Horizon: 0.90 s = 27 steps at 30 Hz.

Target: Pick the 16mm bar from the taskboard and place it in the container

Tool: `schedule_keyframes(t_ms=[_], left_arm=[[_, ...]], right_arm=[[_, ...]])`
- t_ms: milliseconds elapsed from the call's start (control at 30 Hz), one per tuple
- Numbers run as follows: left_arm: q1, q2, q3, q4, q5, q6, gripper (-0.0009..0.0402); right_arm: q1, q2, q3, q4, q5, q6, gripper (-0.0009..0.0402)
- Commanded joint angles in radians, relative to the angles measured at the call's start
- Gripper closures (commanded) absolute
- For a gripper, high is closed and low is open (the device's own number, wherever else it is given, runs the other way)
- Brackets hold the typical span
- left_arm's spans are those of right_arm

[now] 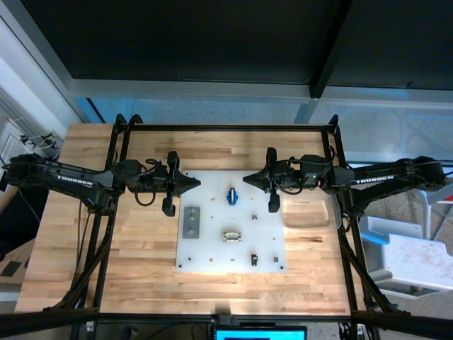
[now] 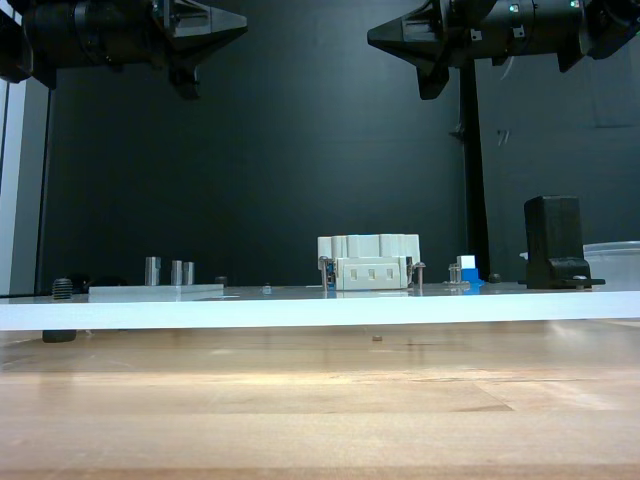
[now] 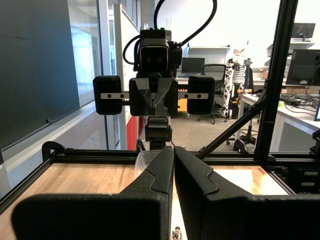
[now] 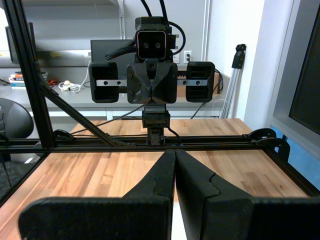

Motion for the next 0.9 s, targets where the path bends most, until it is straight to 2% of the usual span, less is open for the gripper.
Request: schedule_keyframes(t_ms=[33, 400, 467, 533, 900], left_arm=[[0.001, 0.000, 0.000, 0.000, 0.000, 0.000, 0.0393], [0.001, 0.000, 0.000, 0.000, 0.000, 0.000, 0.0393], [0.000, 0.000, 0.000, 0.000, 0.000, 0.000, 0.0393], [0.001, 0.000, 0.000, 0.000, 0.000, 0.000, 0.0393], [0.000, 0.000, 0.000, 0.000, 0.000, 0.000, 0.0393]], right_arm=[[0.000, 0.000, 0.000, 0.000, 0.000, 0.000, 0.0393], [0.000, 0.000, 0.000, 0.000, 0.000, 0.004, 0.0393], [0.001, 0.000, 0.000, -0.001, -0.016, 0.004, 0.0393], [0.001, 0.000, 0.006, -0.008, -0.017, 0.019, 0.0393], [0.005, 0.000, 0.140, -0.412, -0.010, 0.023, 0.0393]])
